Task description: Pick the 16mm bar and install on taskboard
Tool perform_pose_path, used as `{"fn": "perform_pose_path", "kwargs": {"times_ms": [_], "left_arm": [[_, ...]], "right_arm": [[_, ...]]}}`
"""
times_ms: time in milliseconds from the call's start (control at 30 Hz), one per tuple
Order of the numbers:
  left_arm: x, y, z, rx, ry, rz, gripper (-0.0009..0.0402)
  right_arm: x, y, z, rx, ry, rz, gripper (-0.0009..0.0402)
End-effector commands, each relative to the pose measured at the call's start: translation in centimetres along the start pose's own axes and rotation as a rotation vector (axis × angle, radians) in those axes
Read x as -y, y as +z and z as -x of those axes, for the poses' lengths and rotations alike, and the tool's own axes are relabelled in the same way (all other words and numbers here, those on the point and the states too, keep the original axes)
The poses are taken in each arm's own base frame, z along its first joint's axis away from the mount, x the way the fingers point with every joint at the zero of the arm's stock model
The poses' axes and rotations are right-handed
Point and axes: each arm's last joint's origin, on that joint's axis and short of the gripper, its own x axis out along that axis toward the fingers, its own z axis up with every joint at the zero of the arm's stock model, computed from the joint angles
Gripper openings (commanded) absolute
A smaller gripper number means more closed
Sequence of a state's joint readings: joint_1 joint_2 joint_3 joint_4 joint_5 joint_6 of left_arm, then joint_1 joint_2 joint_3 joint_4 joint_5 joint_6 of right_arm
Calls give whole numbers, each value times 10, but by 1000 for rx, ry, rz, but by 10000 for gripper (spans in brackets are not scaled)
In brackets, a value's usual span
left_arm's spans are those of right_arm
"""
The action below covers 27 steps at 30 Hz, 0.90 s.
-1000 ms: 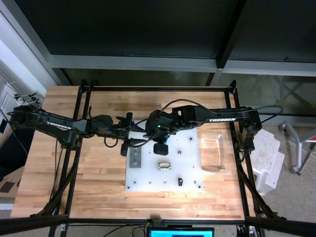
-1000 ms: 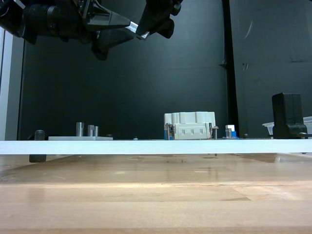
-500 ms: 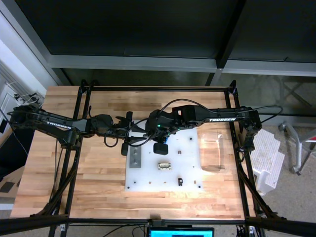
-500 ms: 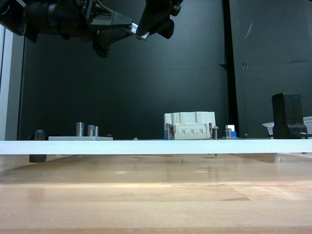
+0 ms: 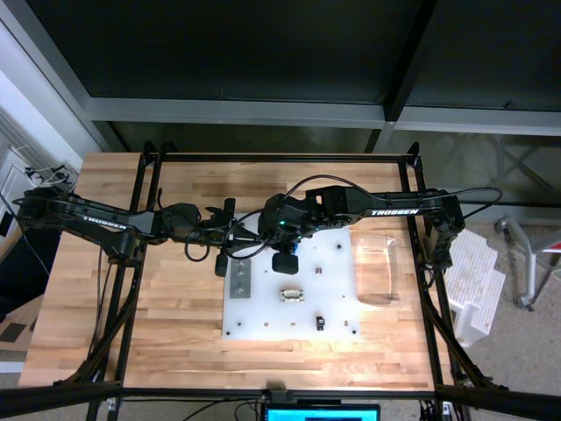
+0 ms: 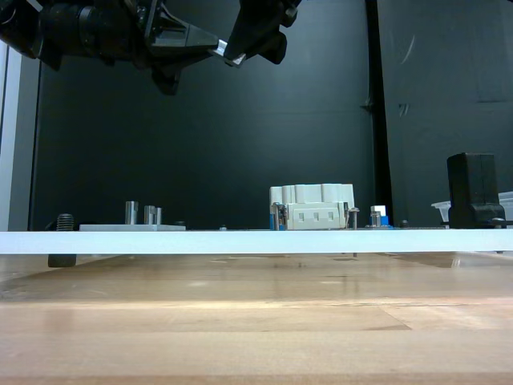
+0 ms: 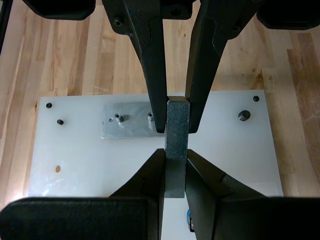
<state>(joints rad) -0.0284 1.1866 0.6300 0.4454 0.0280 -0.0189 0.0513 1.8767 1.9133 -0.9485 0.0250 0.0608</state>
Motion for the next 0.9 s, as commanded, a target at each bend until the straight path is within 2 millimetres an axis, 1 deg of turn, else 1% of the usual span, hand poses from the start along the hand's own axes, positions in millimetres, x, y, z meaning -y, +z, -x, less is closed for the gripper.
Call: {"fn": "perform_pose_path", "kwargs": {"times_ms": [33,333,500,567,633,767,900], "left_arm": [[0,0,0,1,-2,-1,1],[0,0,0,0,-1,-10,0],[-1,1,0,10,19,-10,0],[-1,1,0,11,22,-10,0],[-1,1,0,12,23,-10,0],[-1,2,0,26,31,-6,0],[-2,7,0,72,60,-4,0]], "right_arm": [[0,0,0,2,0,3,23],[1,0,1,1,-10,7,110],[2,-4,7,-32,-18,20,151],[3,-7,8,-35,-48,34,166],[4,-10,9,-37,-87,49,179],[4,-15,15,-31,-90,68,201],[5,-20,20,1,-88,85,214]]}}
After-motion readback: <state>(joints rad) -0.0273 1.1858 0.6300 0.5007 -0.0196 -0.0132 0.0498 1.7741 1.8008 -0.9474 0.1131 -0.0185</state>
